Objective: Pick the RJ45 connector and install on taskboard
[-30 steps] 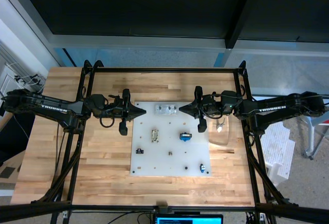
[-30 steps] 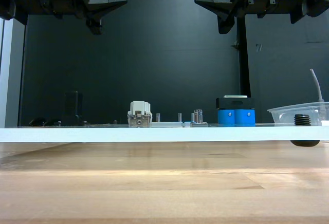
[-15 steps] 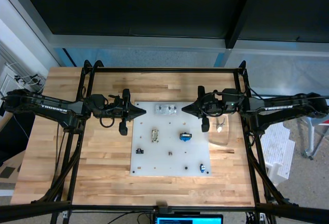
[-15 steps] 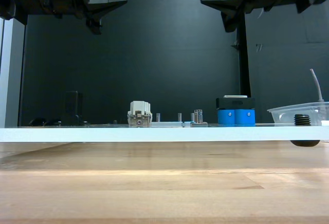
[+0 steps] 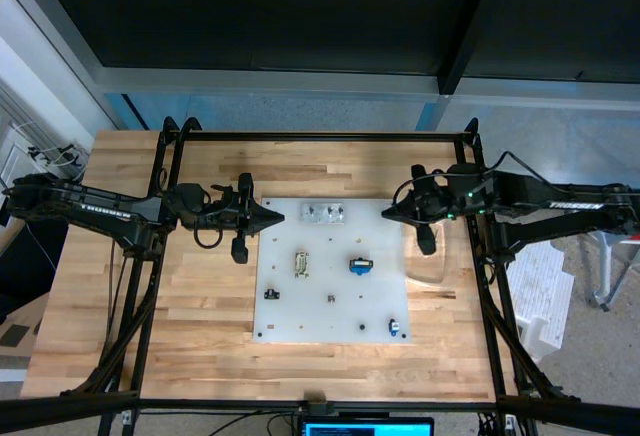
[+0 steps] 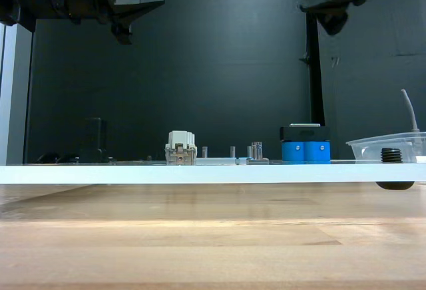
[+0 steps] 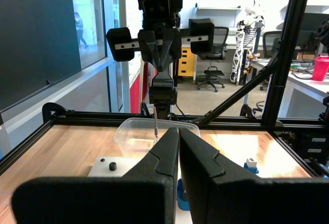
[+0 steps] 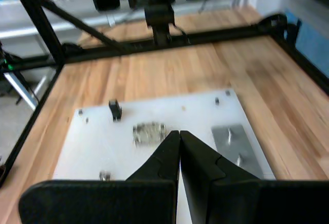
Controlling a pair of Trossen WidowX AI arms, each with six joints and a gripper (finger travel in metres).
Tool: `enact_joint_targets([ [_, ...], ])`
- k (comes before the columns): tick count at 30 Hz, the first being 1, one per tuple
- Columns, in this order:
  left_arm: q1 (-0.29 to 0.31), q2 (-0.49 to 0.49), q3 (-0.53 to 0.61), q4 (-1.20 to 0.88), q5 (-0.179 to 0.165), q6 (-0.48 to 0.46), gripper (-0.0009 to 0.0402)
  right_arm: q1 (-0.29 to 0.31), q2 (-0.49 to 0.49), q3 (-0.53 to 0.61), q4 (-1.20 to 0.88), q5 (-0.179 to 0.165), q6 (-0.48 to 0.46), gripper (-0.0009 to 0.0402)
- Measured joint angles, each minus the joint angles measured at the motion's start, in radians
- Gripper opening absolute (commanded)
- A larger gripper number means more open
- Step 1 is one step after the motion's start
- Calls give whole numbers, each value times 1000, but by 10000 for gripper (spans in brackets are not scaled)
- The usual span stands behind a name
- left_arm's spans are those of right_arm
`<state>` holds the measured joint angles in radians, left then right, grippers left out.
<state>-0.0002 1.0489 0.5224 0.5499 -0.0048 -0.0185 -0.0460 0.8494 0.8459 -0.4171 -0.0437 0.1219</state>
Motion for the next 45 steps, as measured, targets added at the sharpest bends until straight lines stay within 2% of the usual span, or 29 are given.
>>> enact_joint_targets([
  [8,0,0,0,0,0,0,0,0,-63,64,-245,2,7,0],
  [22,0,0,0,0,0,0,0,-1,-95,156,-655,0,56,0],
  [27,0,0,0,0,0,0,0,-3,-95,177,-788,27,58,0],
  [33,0,0,0,0,0,0,0,-27,-94,179,-894,39,56,3],
  [36,0,0,0,0,0,0,0,-35,-92,179,-929,85,55,18],
  [45,0,0,0,0,0,0,0,-35,-72,144,-997,91,44,107],
])
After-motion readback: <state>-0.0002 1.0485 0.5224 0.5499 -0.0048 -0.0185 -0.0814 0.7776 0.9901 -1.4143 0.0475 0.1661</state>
